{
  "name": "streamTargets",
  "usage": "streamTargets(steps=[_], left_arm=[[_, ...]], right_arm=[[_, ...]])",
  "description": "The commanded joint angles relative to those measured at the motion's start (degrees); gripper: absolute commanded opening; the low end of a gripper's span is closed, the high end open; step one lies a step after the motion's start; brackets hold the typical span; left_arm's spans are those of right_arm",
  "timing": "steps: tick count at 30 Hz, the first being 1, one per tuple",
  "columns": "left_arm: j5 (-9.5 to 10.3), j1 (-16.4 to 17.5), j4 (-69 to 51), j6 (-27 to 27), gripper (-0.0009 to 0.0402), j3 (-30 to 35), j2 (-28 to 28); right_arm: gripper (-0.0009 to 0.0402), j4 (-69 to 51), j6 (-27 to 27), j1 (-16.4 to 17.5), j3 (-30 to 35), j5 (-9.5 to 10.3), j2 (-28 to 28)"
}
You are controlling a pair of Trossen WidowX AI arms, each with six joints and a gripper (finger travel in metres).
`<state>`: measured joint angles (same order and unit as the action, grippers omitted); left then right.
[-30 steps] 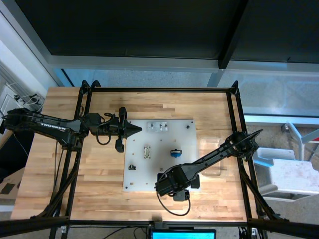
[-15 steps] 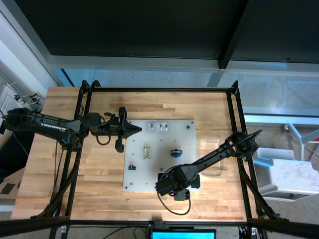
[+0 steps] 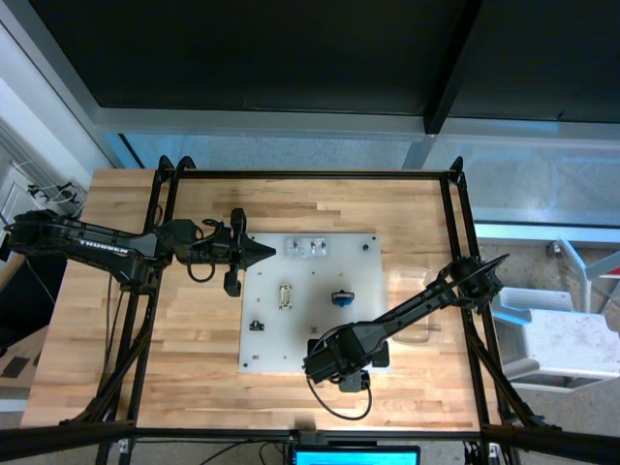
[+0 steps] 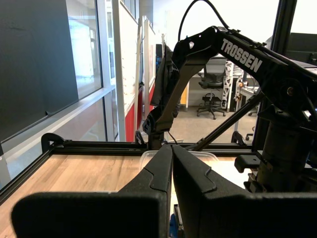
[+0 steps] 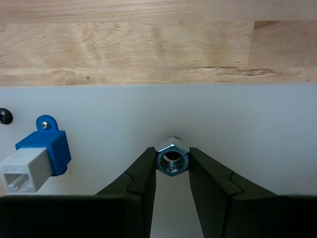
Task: Pick the M12 fastener and fasten on the M12 threads
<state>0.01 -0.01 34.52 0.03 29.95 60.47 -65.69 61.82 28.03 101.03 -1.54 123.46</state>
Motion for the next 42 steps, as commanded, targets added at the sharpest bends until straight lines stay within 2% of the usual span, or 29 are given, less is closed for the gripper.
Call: streamTargets(steps=[1, 13, 21, 35, 42], left_arm=[[0.00, 0.02, 0.02, 0.00, 0.0000, 0.00, 0.00], [0.00, 0.00, 0.02, 0.00, 0.0000, 0.00, 0.00], [0.00, 0.00, 0.02, 0.00, 0.0000, 0.00, 0.00], [0.00, 0.02, 0.02, 0.00, 0.0000, 0.00, 0.00], [0.00, 0.02, 0.02, 0.00, 0.0000, 0.00, 0.00]], right_arm=[[0.0025, 0.24, -0.04, 0.07, -0.46, 0.04, -0.02], [0.0025, 1.20, -0.13, 0.13, -0.50, 0.04, 0.72], [0.0025, 0.85, -5.03, 0.20, -0.39, 0.07, 0.72], [0.0025, 0.92, -27.93, 0.20, -0.39, 0.26, 0.72], [0.0025, 0.92, -44.41, 0.20, -0.39, 0.24, 0.72]])
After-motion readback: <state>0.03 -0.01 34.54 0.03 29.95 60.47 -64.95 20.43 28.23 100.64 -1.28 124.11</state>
